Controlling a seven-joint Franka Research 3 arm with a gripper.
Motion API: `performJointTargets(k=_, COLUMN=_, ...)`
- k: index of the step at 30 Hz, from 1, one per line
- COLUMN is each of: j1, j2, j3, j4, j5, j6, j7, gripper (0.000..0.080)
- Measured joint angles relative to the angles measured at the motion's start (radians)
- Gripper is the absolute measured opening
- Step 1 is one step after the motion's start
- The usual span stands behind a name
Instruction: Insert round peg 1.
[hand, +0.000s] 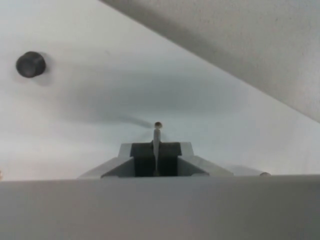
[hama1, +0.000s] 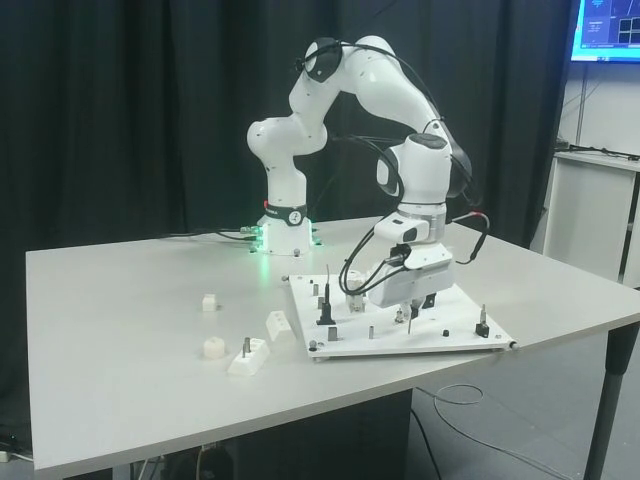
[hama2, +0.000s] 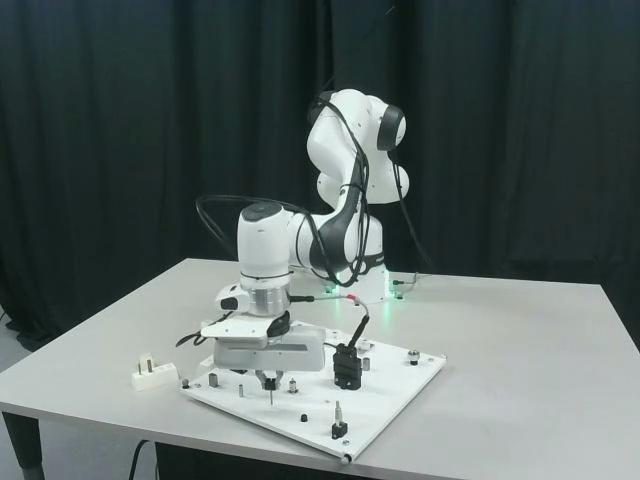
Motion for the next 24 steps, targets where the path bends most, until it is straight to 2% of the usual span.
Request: performJointTargets(k=24, j1=0.001, j2=0.011, j3=0.003, j4=0.0, j5=0.0, j6=0.015, j7=0.008, gripper=0.0016)
